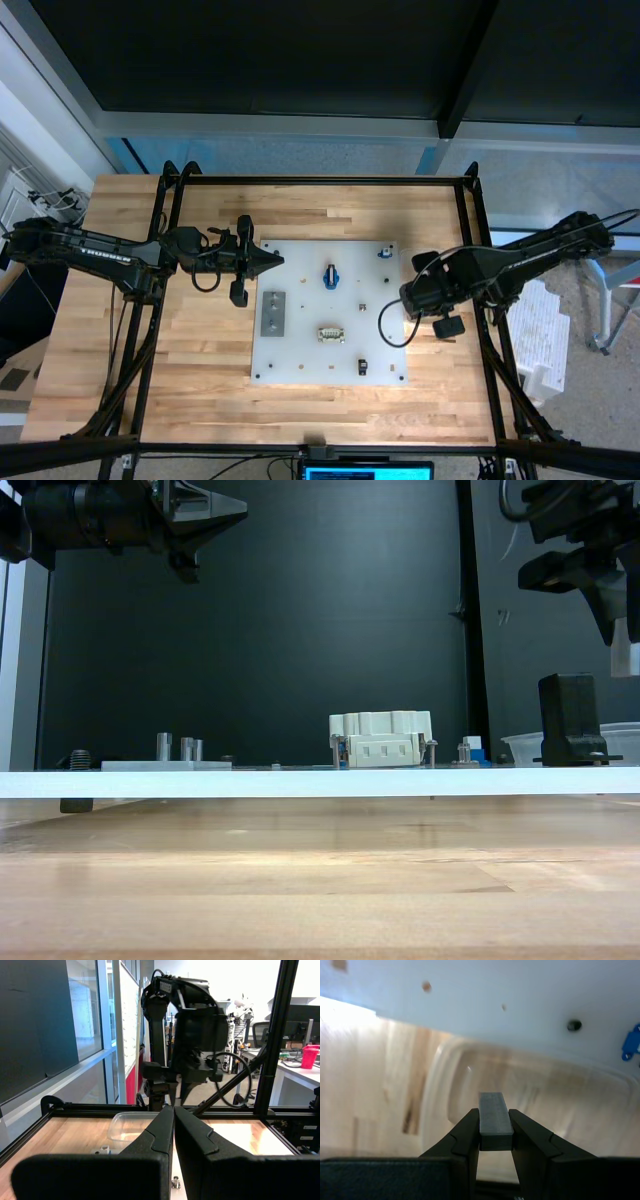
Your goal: Pick the 16mm bar and install on taskboard
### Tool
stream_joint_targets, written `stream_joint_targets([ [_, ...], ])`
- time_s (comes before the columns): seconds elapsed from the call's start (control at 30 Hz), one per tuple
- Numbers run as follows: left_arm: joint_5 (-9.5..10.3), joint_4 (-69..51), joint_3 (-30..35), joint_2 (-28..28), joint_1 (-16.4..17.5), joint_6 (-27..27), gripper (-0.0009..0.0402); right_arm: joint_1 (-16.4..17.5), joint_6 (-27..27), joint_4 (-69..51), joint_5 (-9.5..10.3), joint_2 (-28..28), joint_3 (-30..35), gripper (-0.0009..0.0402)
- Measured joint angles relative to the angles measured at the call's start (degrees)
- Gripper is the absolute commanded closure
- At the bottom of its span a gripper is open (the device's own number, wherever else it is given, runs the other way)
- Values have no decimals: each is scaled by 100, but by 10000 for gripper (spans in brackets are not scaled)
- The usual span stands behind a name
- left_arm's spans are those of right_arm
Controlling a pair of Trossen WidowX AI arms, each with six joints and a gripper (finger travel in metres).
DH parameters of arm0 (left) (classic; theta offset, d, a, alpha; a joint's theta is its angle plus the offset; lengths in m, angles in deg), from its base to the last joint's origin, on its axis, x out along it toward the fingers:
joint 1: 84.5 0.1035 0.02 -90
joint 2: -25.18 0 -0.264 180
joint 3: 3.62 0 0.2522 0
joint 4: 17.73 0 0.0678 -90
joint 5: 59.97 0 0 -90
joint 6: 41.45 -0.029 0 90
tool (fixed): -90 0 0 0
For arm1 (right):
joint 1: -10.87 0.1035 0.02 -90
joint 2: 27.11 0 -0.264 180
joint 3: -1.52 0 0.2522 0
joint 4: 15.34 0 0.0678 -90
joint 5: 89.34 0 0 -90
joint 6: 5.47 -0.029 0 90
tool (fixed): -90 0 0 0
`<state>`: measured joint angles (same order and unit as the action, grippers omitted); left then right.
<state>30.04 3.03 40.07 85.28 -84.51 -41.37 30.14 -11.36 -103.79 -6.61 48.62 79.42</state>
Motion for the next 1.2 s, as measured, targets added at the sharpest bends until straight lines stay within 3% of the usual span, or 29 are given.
stream_joint_targets([
  [0.23,0,0,2,0,0,-2,393,245,-957,66,13,518,428,389],
  [0.37,0,0,0,0,0,-2,393,337,-1261,76,245,804,634,389],
  [0.63,0,0,2,0,0,0,393,527,-1838,258,254,1233,866,389],
  [1.2,0,0,0,-2,0,0,393,999,-2284,389,446,1969,1375,389],
])
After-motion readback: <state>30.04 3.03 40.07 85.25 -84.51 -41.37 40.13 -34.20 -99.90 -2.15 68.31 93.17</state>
